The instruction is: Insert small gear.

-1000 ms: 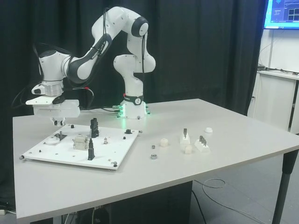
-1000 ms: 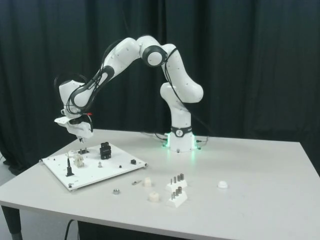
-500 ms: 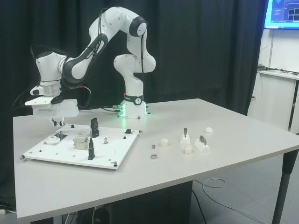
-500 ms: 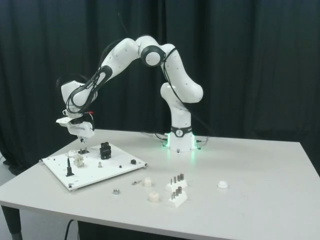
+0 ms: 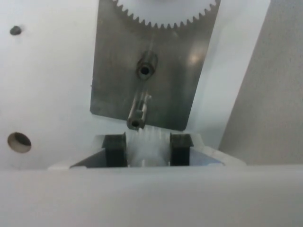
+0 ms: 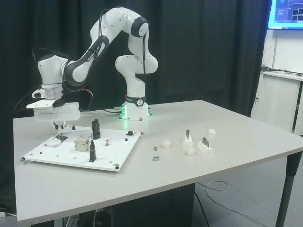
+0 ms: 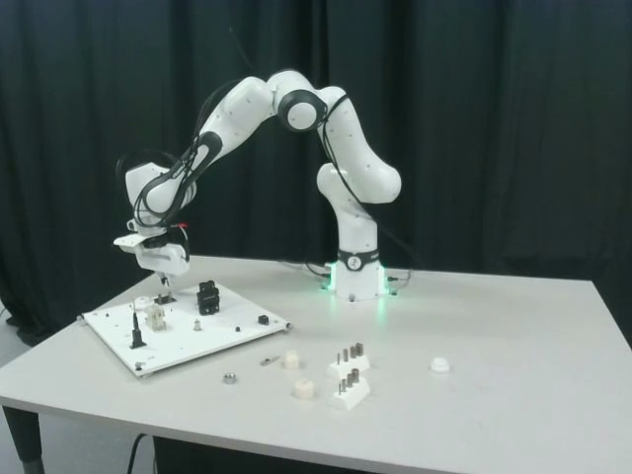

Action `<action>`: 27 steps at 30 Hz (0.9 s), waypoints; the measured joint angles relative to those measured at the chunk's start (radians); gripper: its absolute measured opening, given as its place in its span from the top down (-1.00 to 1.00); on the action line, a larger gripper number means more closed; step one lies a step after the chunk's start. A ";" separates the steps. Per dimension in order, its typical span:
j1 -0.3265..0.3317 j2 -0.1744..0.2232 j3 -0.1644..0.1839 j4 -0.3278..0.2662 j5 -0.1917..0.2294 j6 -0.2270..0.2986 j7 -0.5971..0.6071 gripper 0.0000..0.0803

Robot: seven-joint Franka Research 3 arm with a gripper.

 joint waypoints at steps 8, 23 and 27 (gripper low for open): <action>0.005 0.000 0.004 -0.014 0.003 0.022 0.000 0.52; 0.014 -0.001 0.010 -0.043 0.016 0.067 -0.004 0.52; 0.016 -0.001 0.010 -0.050 0.024 0.079 -0.006 0.52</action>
